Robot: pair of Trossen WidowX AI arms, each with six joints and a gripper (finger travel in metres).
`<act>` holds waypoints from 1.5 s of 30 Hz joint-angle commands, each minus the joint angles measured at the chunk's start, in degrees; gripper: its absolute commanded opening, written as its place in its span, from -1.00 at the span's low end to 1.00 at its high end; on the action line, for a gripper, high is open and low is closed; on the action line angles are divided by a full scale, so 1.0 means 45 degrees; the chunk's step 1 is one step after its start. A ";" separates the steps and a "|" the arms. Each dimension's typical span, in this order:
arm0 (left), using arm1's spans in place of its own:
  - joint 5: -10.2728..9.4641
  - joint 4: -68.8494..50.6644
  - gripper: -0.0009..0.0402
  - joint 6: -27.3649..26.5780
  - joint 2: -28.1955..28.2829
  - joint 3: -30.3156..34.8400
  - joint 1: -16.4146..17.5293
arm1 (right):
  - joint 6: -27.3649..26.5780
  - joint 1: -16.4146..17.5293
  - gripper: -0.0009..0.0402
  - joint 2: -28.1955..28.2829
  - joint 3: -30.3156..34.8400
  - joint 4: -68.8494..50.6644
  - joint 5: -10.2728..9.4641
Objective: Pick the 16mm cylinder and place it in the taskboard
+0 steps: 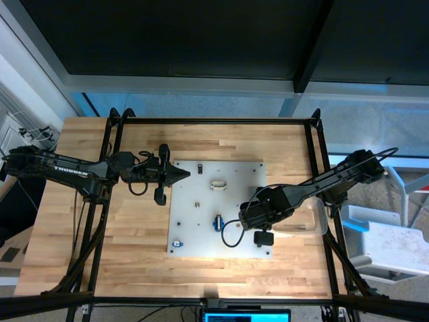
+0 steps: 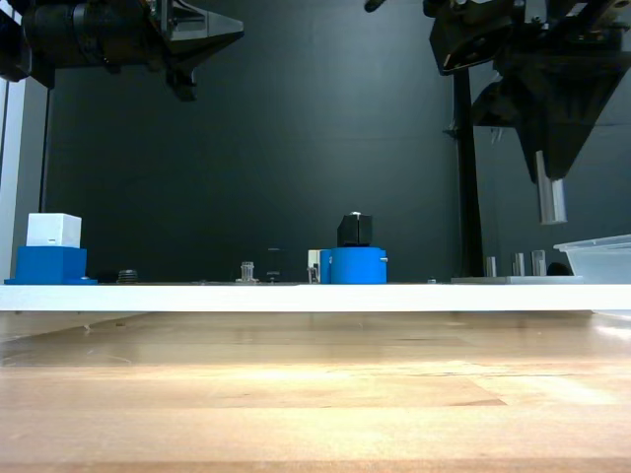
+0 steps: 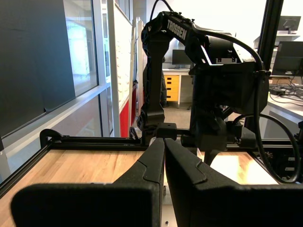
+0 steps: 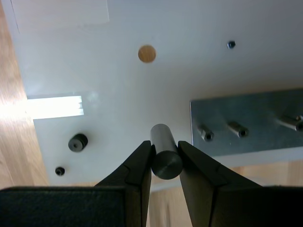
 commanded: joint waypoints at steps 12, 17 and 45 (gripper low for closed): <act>0.0000 0.0005 -0.96 0.0005 0.0005 0.0000 0.0000 | -0.0107 -0.0393 -0.94 0.0937 0.0627 0.0593 -0.0039; 0.0005 0.0005 -0.96 0.0005 0.0005 0.0000 0.0005 | -0.0228 -0.0563 -0.94 0.1156 0.0738 0.0962 -0.0112; 0.0000 0.0005 -0.96 0.0005 0.0005 0.0000 0.0005 | -0.0563 -0.0991 -0.94 0.2535 0.1511 0.1700 -0.0447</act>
